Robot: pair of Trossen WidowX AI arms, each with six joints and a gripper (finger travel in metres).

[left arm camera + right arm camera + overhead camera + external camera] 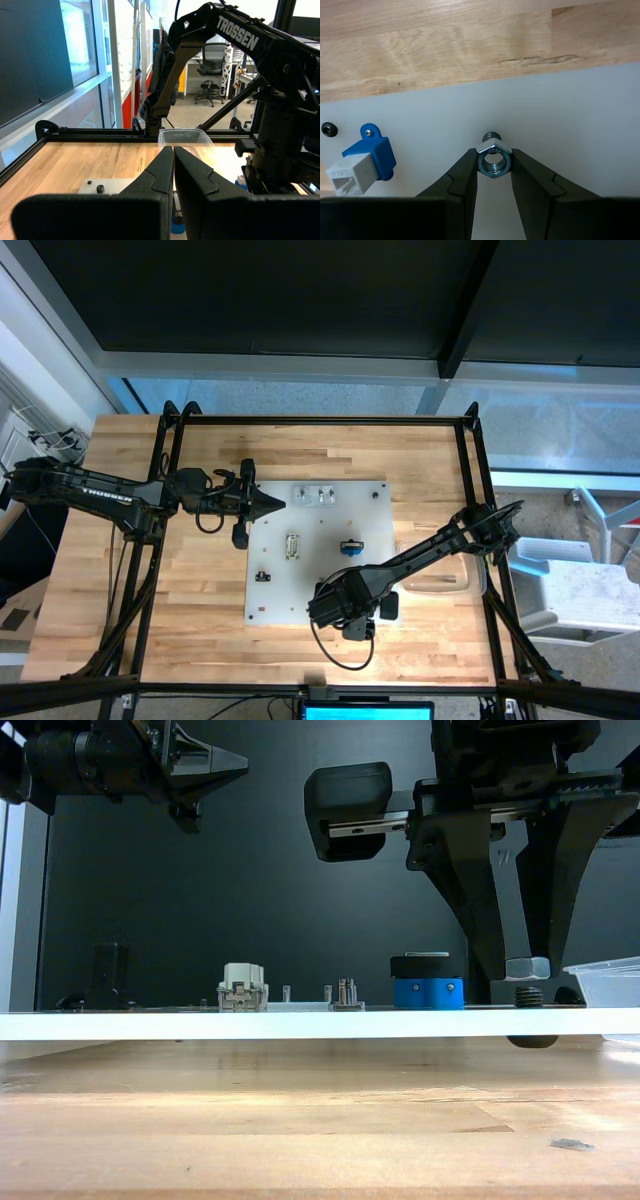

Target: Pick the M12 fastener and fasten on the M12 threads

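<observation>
Right wrist view has the M12 fastener point(494, 163), a small silver nut, pinched by its flats between the two dark fingers point(464, 175) of the right gripper point(493, 156), which are drawn in just to the nut's width. In the low view the nut hangs directly above the black ribbed stud point(528, 996) on the white board point(300, 1023), very close to it; whether they touch cannot be told. A clear tray point(608, 982) stands just beyond the stud, off the board's right edge, and its contents cannot be made out. White lettering point(238, 33) on the right arm reads TROSSEN. The left gripper point(173, 149) hovers well apart over the board's far left edge, fingers pressed together on nothing
</observation>
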